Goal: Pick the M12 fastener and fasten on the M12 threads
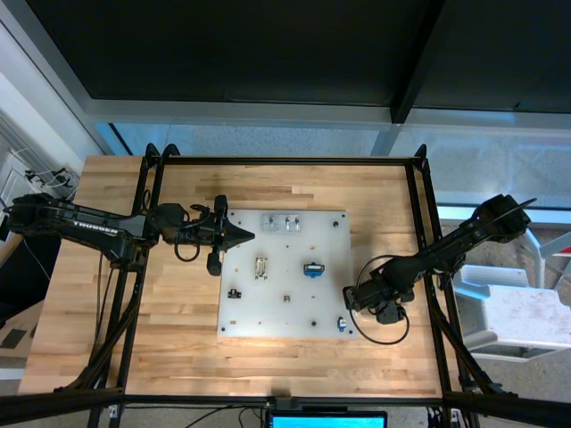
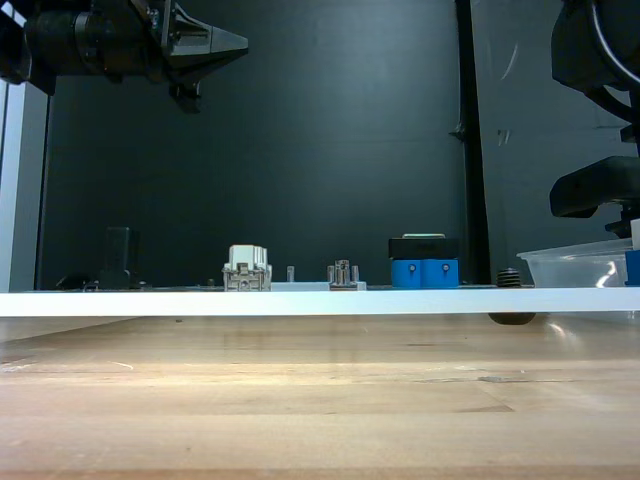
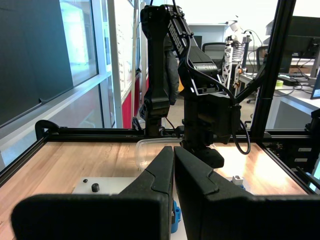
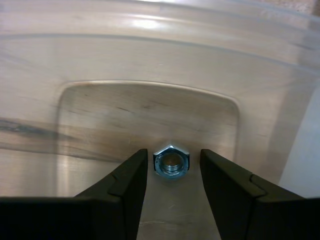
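The only readable lettering is the white brand word "TROSSEN" on the black left arm (image 1: 89, 227) carrying the left hand (image 1: 248, 236), left of the white board (image 1: 285, 308); white letters on the right arm (image 3: 175, 32) carrying the right hand (image 4: 173, 165), right of the board, cannot be made out.

From above, the right gripper (image 1: 366, 299), hanging just beside the white square board's (image 1: 268, 312) near right edge, hides the clear plastic tray (image 2: 575, 265) and the tiny silvery hex nut (image 4: 171, 162) lying in it. Only the right wrist view shows that nut, between parted fingers. At bench height the tray runs off the frame. The short black ribbed stud (image 2: 508, 277) is too small to pick out from above. The left gripper (image 1: 236, 234), pressed closed over the board's far left edge, has its arm cut off at bench height.
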Controlling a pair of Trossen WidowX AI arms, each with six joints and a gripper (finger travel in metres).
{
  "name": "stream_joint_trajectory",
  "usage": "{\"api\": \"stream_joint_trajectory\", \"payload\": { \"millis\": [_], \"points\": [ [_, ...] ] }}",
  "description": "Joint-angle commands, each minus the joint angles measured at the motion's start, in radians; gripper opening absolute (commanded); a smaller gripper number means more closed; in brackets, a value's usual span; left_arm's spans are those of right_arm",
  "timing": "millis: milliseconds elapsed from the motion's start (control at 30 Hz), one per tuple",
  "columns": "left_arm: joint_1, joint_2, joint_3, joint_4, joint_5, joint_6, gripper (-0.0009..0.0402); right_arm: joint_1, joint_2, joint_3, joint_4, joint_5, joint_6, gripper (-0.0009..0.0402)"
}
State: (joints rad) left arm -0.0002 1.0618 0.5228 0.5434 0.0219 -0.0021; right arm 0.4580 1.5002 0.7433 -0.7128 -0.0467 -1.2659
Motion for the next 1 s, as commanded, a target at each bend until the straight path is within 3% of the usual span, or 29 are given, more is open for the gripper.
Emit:
{"api": "stream_joint_trajectory", "payload": {
  "millis": [33, 667, 1000],
  "points": [
    [0.0, 0.0, 0.0, 0.0, 0.0, 0.0, 0.0, 0.0, 0.0, -0.001, 0.002, 0.0, 0.001, 0.0119],
    [0.0, 0.0, 0.0, 0.0, 0.0, 0.0, 0.0, 0.0, -0.007, 0.005, 0.004, 0.001, 0.036, 0.0049],
    [0.0, 0.0, 0.0, 0.0, 0.0, 0.0, 0.0, 0.0, -0.034, 0.145, -0.193, 0.002, 0.039, 0.0035]
  ]
}}
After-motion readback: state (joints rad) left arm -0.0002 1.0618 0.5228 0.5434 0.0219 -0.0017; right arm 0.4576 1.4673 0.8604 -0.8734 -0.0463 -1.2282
